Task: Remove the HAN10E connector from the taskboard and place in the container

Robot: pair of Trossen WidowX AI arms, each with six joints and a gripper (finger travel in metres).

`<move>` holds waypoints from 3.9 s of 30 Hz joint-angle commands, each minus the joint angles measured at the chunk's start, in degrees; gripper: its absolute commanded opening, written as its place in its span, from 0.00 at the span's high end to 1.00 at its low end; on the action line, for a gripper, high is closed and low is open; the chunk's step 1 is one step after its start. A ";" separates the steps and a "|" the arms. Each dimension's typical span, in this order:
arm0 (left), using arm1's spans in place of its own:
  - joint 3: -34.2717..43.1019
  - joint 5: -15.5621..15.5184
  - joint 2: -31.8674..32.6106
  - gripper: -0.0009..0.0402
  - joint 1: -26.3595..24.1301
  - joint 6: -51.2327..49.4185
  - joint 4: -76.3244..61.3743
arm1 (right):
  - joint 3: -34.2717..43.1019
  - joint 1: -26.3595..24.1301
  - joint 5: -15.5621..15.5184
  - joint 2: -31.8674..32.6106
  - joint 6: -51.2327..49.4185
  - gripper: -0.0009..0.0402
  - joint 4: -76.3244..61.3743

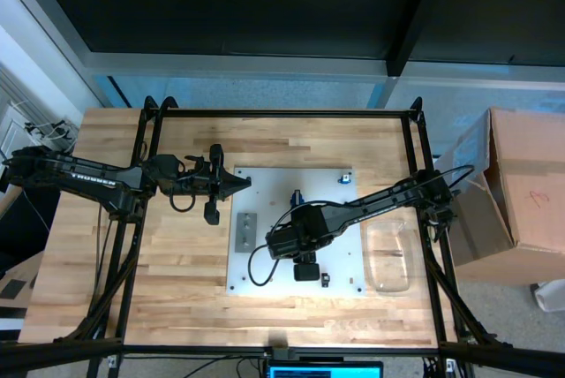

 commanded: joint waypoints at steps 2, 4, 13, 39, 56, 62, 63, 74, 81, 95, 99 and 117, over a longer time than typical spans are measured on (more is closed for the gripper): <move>0.02 0.00 0.00 0.98 0.02 0.02 -0.02 | 0.07 0.00 -0.15 -2.19 0.44 0.93 -0.13; 0.02 0.00 0.00 0.98 0.02 0.02 0.02 | 0.07 0.00 -0.11 -3.56 0.50 0.93 -0.13; 0.02 0.00 0.00 0.98 0.02 0.02 0.02 | 0.07 -0.02 0.28 -7.98 0.63 0.92 0.15; 0.02 0.00 0.00 0.98 0.02 0.02 0.00 | -9.31 0.39 -0.15 -16.90 2.95 0.92 -0.04; 0.02 0.00 0.00 0.98 0.02 0.02 0.00 | -32.22 0.92 0.26 -34.71 13.49 0.92 2.19; 0.02 0.00 0.00 0.98 0.00 0.02 0.00 | -37.90 1.42 0.22 -40.57 17.16 0.92 2.12; 0.02 0.00 0.00 0.98 0.02 0.02 0.00 | -38.73 1.60 0.22 -41.57 17.77 0.92 2.03; 0.02 0.00 0.00 0.98 0.02 0.02 0.00 | -45.42 6.54 0.22 -49.13 24.81 0.92 1.99; 0.02 0.00 0.00 0.98 0.02 0.02 0.00 | -47.84 11.61 0.17 -49.75 28.81 0.92 1.97; 0.02 0.00 0.00 0.98 0.02 0.02 0.00 | -52.02 21.55 0.11 -49.77 38.88 0.92 2.03; 0.02 0.00 0.00 0.98 0.02 0.02 0.00 | -52.78 23.69 0.22 -49.77 41.62 0.92 2.10; 0.02 0.00 0.00 0.98 0.02 0.02 0.00 | -58.16 26.43 -0.17 -49.77 45.70 0.92 7.08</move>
